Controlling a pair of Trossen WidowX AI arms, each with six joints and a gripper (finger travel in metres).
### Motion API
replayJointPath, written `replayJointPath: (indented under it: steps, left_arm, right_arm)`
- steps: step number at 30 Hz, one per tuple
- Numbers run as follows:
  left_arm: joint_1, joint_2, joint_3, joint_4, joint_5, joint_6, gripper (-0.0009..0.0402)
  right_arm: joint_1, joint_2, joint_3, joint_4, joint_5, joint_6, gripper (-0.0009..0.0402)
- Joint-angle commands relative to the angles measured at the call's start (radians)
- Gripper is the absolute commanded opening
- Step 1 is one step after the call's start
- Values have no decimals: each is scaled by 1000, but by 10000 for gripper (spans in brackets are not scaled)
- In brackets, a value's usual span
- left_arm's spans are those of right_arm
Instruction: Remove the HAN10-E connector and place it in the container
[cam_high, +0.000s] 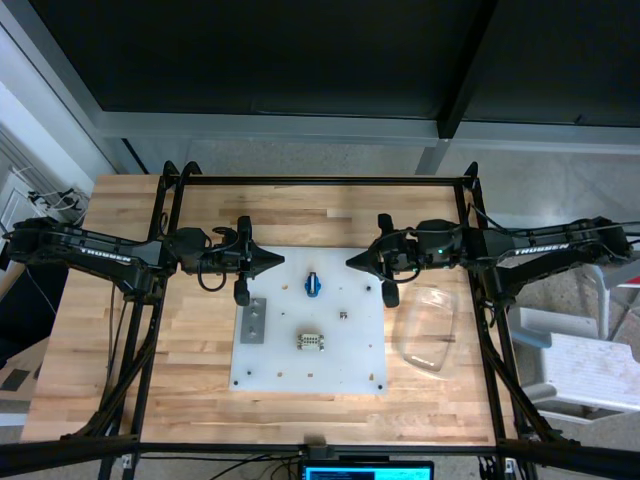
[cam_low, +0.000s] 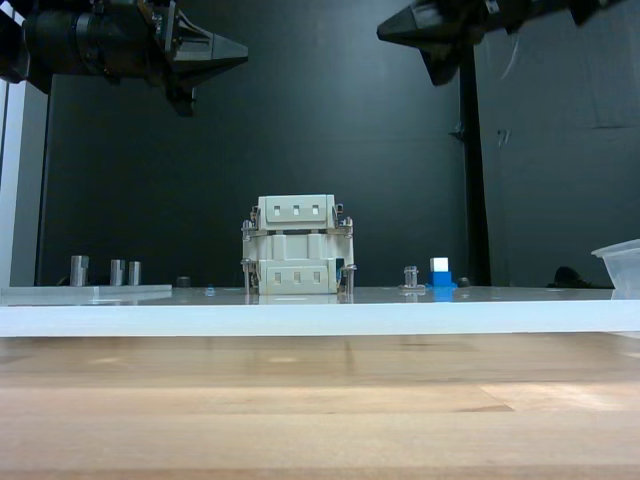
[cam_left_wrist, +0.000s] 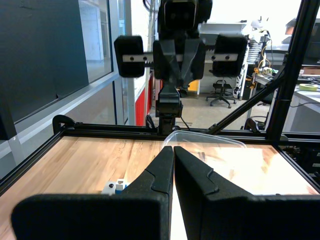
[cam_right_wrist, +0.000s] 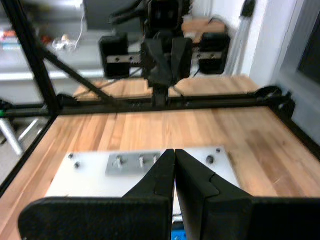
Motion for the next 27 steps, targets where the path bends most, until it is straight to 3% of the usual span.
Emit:
replayJointPath:
  steps: [1,20,27]
  left_arm:
    - [0,0,0,0,0,0,0]
    - [0,0,0,0,0,0,0]
    - [0,0,0,0,0,0,0]
  right_arm:
    - [2,44,100,-127,-29,0,0]
    - [74,454,750,-859,-27,93,0]
    - [90,593,937,-1040,-27,116,0]
